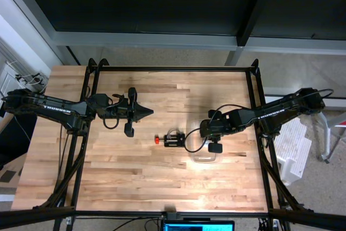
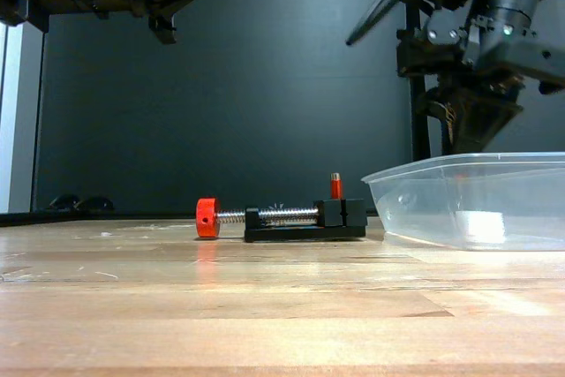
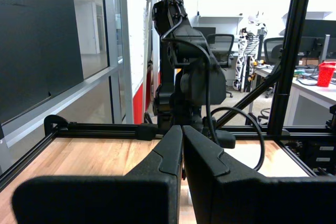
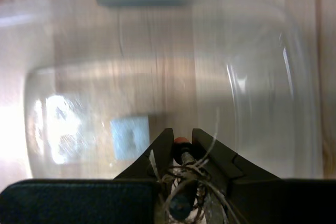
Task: Remove the RCA connector from the receptacle and place in the container
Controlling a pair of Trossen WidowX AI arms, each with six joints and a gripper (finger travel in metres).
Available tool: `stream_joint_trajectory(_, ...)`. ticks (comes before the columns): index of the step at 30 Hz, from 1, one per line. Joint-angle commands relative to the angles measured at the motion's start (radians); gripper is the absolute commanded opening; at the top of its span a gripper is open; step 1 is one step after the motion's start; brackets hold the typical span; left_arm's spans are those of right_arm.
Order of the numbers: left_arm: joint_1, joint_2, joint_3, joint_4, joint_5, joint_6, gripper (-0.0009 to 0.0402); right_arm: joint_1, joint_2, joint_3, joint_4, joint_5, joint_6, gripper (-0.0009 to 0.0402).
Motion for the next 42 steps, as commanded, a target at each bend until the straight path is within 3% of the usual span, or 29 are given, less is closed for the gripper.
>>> stream_joint_trajectory(1,0.000,0.000,0.000,0.000,0.000,0.000,0.0000,0.000,0.001,-0.027,0.000,0.001,0.021,0.0003)
stream_joint_trajectory(16,0.000,0.000,0.000,0.000,0.000,0.000,0.0000,0.002,0.001,-0.042,-0.003,0.008,0.026,0.0110)
stream_joint_trajectory(26,0.000,0.000,0.000,0.000,0.000,0.000,0.0000,0.002,0.001,-0.027,-0.015,0.003,0.026,0.0147)
stream_joint_trajectory(31,0.000,0.000,0.000,0.000,0.000,0.000,0.0000,0.000,-0.002,0.058,-0.082,-0.029,0.022,0.0139)
stream_joint_trajectory(38,0.000,0.000,0.000,0.000,0.000,0.000,0.0000,-0.016,-0.035,0.205,-0.080,-0.026,-0.065,0.0100)
stream_joint_trajectory(42,0.000,0.000,0.000,0.000,0.000,0.000,0.0000,-0.059,-0.095,0.216,0.024,-0.027,-0.112,0.0055)
